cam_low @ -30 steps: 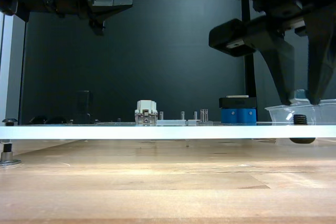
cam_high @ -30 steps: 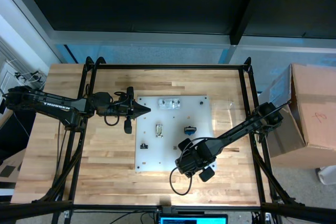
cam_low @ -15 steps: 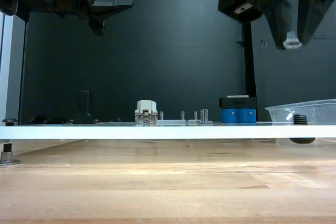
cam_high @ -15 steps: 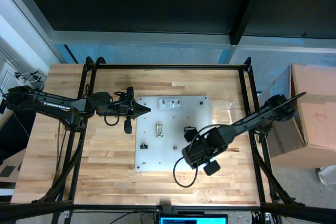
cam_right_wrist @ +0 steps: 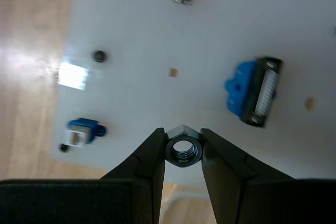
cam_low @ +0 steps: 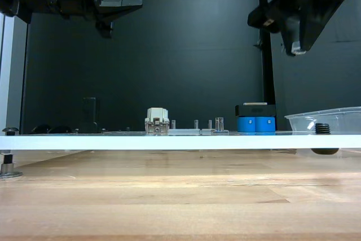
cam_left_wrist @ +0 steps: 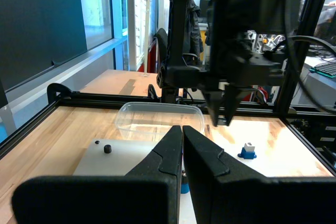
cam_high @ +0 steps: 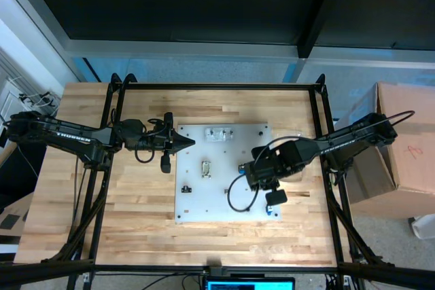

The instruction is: Unfasten the M12 nut and place it in the container

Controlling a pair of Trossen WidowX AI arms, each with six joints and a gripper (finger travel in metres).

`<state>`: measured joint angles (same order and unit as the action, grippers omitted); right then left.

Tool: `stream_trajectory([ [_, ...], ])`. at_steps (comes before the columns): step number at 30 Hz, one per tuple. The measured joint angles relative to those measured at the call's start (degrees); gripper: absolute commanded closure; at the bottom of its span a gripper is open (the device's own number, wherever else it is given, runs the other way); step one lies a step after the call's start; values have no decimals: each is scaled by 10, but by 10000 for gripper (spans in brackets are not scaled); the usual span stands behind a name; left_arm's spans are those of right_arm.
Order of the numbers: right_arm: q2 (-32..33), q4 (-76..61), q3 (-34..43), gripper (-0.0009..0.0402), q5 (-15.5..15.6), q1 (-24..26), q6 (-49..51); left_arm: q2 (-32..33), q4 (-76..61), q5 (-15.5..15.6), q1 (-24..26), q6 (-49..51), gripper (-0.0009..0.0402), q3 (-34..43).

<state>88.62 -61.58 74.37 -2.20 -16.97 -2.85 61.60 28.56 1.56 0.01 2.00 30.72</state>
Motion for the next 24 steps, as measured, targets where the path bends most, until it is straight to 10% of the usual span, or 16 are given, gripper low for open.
stream_trajectory([
  [15, -136, 23, -129, 128, -69, 50, -48, 0, 0, 0, 0, 0, 393, 0],
  [24, -209, -15, -165, 84, -72, 76, -107, 0, 0, 0, 0, 0, 393, 0],
])
